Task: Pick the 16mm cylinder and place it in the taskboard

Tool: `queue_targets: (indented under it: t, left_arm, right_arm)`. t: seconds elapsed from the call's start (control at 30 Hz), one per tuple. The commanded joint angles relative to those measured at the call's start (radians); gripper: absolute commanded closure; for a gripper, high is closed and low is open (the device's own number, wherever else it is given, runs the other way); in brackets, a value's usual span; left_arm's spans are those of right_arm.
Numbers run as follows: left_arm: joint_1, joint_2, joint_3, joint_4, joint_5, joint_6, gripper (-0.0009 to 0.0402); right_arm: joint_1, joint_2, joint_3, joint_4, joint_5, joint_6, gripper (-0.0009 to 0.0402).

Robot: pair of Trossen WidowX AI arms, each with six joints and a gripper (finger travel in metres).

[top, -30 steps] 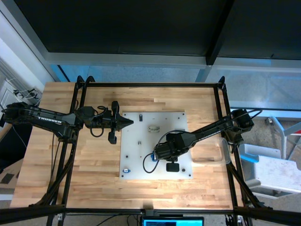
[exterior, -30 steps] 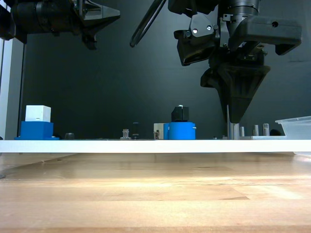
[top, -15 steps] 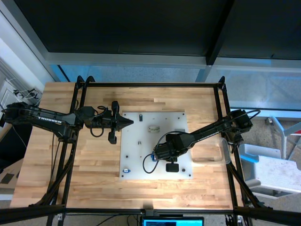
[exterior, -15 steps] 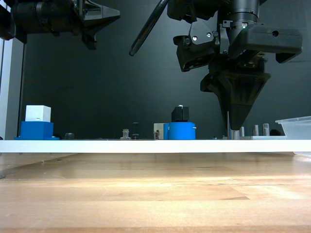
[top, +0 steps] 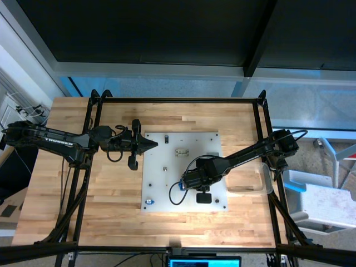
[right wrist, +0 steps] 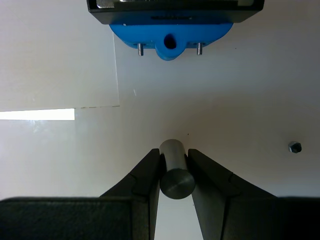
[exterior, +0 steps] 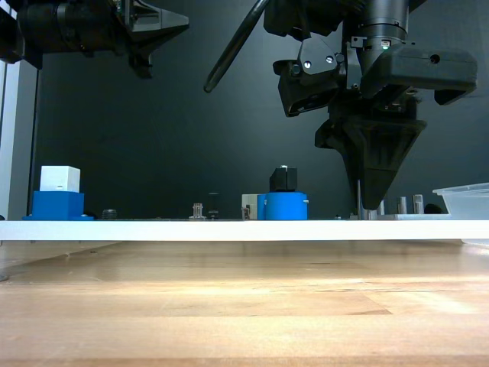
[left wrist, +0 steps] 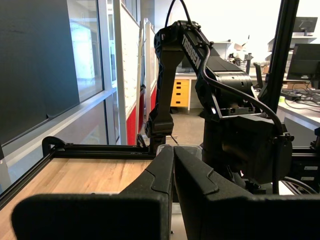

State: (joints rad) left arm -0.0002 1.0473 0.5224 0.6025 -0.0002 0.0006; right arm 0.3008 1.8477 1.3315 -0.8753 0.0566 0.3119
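Observation:
My right gripper hangs over the white taskboard and points straight down. Its fingers are shut on the 16mm cylinder, a short grey metal peg held upright. The peg's lower end hovers just above the board's surface. From table level the fingertips of the right gripper are a little above the taskboard. My left gripper is held high by the board's left edge, shut and empty, with its fingers pressed together.
A blue fitting stands on the board just beyond the peg, also seen as the blue fitting. Several small pegs rise near the right gripper. A clear tray lies to the board's right. A blue block with a white cube stands at the left.
The right gripper has sunk a little toward the board with the cylinder in it. The left arm has not moved.

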Motion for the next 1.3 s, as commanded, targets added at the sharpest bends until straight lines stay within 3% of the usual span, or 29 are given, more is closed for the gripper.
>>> queue_targets:
  t: [0.03,0.8,1.3]
  left_arm:
    - [0.0,0.0,0.0,0.0,0.0,0.0,0.0393]
    - [0.0,0.0,0.0,0.0,0.0,0.0,0.0393]
    - [0.0,0.0,0.0,0.0,0.0,0.0,0.0393]
  right_arm:
    - [0.0,0.0,-0.003,0.003,-0.001,0.001,0.0386]
    - [0.001,0.0,-0.007,0.014,-0.006,0.002,0.0383]
    - [0.001,-0.003,-0.007,0.012,-0.006,0.005,0.0276]
